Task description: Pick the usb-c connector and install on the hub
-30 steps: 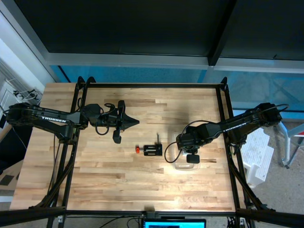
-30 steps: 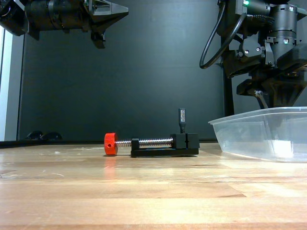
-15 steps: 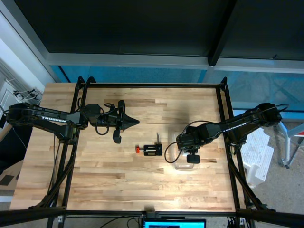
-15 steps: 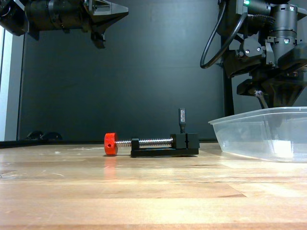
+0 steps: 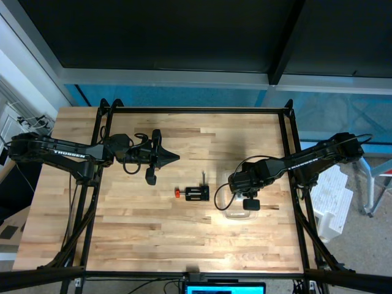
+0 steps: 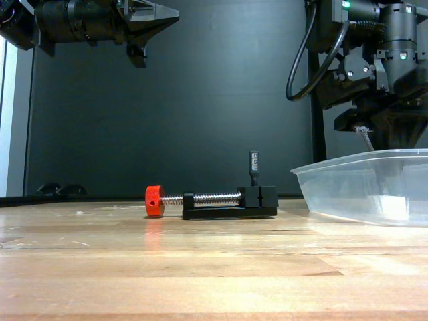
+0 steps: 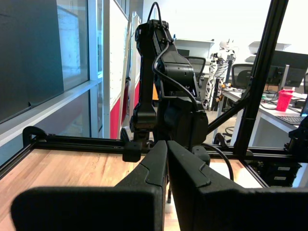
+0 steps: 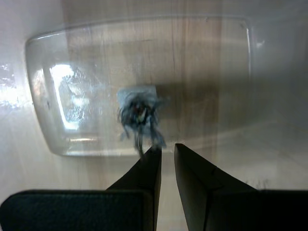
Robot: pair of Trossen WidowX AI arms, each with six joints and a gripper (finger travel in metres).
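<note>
1. Lift: since the earlier frame the right gripper had risen a little above the clear tub. Its jaws were nearly together, pinching a thin lead.
2. The usb-c connector hung, blurred, from that lead over the tub, clear of the hub.
3. The hub stood upright in a black vise with a red knob, left of the tub; the tub's wall lay between.
4. The left gripper stayed raised over the table's far left, fingers closed on nothing.
</note>
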